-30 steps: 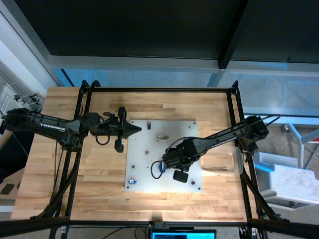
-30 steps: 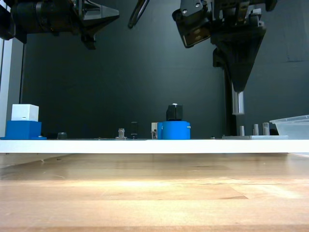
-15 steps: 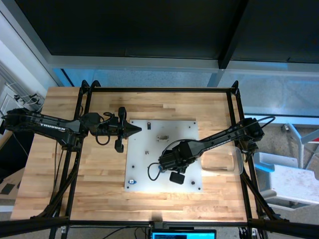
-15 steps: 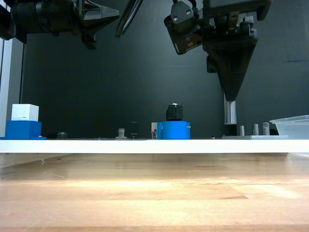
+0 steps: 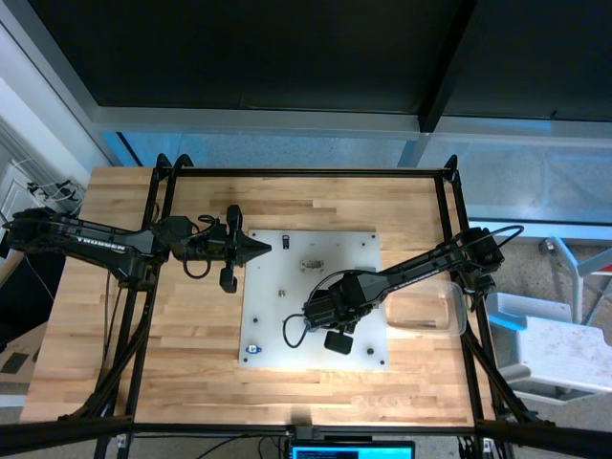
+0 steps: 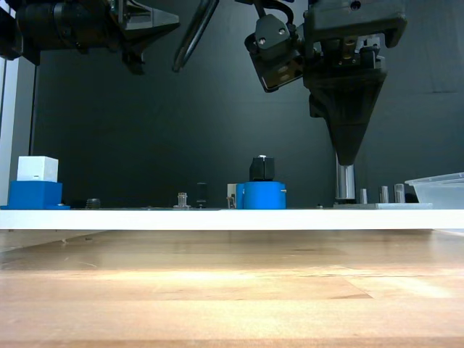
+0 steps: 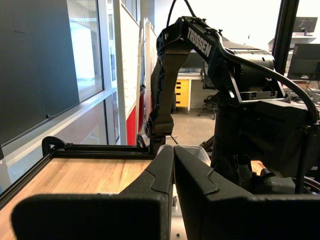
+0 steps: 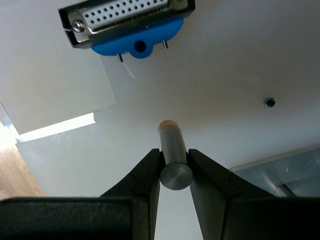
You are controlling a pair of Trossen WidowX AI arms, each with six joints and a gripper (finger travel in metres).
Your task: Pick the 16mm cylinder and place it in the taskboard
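1. Wooden table [image 5: 191,373]: it carries everything, with a black frame along its edges.
2. Taskboard [image 5: 277,325]: a white square plate lying flat in the middle of the table. From the low view we see it as a thin white slab [image 6: 145,220].
3. Left gripper [image 7: 173,150]: held high near the board's far left edge and well apart from the work spot. Its fingers are pressed together with nothing between them.
4. Right gripper [image 6: 346,156]: it points straight down over the board's near right part. Its fingers are clamped on the 16mm cylinder.
5. Clear bin [image 5: 449,316]: it sits on the table just beside the board's right edge, to the right of the right gripper.
6. Blue round fitting [image 6: 261,196]: it stands on the board with a black piece [image 6: 261,168] on top, left of the right gripper and apart from it.
7. Blue block [image 6: 35,194]: it stands at the board's far left with a white cube [image 6: 38,168] on top.
8. Blue connector mount [image 8: 135,47]: it holds a grey multi-pin socket [image 8: 125,17]. In the right wrist view it lies beyond the cylinder and does not touch it.
9. 16mm cylinder [image 8: 172,147]: it is upright between the right gripper's fingers, with bare white board under it. In the low view its lower end [image 6: 345,183] hangs just at the level of a thin grey plate [image 6: 384,206]. We cannot tell whether they touch.
10. Three short metal pegs [image 6: 383,193]: they stand on that grey plate, close to the cylinder on its right.
11. Small dark nut [image 8: 270,102]: it is set in the board, off to one side of the cylinder.
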